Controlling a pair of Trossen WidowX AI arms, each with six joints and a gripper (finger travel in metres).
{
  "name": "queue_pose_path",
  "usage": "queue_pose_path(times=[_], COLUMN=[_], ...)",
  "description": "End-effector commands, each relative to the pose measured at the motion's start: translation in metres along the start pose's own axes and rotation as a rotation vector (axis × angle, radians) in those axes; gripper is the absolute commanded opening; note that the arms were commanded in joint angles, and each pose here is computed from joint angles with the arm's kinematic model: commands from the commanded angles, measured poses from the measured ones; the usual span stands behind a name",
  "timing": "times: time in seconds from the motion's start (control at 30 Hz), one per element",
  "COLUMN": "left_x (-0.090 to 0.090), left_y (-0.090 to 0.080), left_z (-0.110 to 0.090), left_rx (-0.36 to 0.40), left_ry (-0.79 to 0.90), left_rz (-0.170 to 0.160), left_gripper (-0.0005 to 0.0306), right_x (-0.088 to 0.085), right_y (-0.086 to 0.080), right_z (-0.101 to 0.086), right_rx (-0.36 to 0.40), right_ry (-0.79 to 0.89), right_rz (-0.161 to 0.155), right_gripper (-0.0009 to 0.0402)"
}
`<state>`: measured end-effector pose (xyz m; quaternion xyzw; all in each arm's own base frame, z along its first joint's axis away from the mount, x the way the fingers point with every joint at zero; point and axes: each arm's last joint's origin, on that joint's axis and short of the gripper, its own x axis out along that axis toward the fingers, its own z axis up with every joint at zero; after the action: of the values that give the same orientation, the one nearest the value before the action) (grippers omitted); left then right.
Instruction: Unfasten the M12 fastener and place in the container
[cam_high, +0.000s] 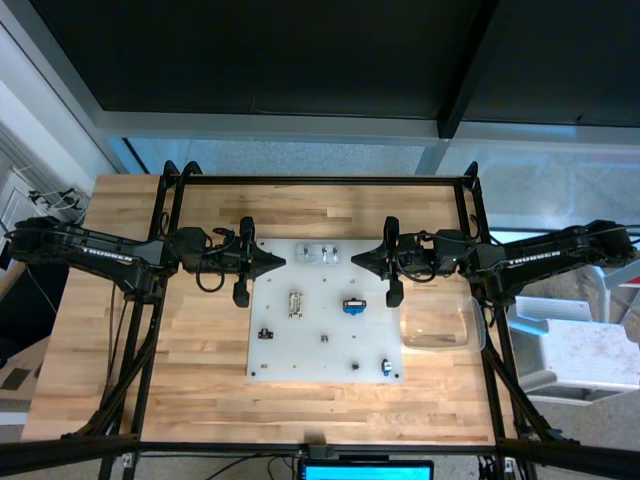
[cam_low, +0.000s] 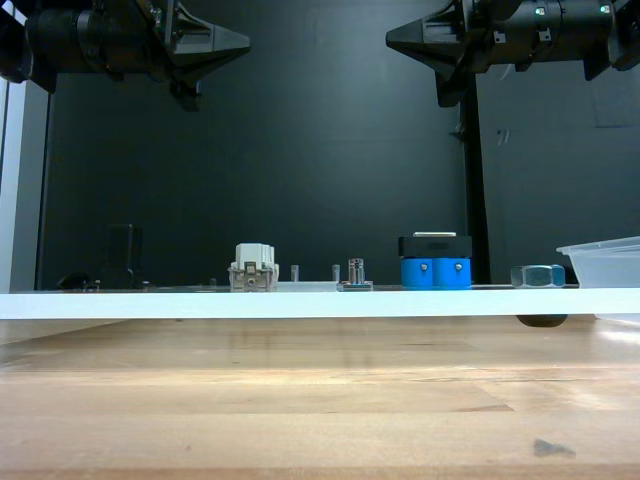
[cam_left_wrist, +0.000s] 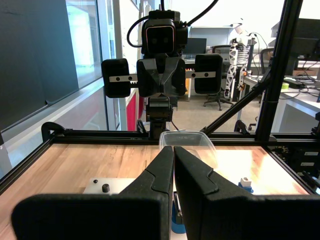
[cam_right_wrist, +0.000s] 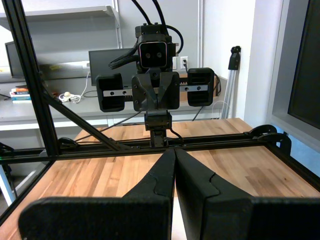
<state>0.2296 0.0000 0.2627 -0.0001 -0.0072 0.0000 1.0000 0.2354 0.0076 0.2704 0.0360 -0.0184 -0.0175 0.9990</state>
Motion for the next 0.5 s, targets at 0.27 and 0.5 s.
queue_pose_path(times=[0.27, 0.5], left_x=[0.0001, 0.0001], left_y=[0.0, 0.0], left_z=[0.0, 0.0], left_rx=[0.0, 0.0], left_ry=[0.0, 0.0], left_rz=[0.0, 0.0], left_gripper=[0.0, 0.0], right_x=[0.0, 0.0003], right_y=[0.0, 0.0002], right_z=[0.0001, 0.0003], right_rx=[0.0, -0.001], right_ry=[-0.001, 0.006], right_rz=[0.0, 0.001], right_gripper=[0.0, 0.0])
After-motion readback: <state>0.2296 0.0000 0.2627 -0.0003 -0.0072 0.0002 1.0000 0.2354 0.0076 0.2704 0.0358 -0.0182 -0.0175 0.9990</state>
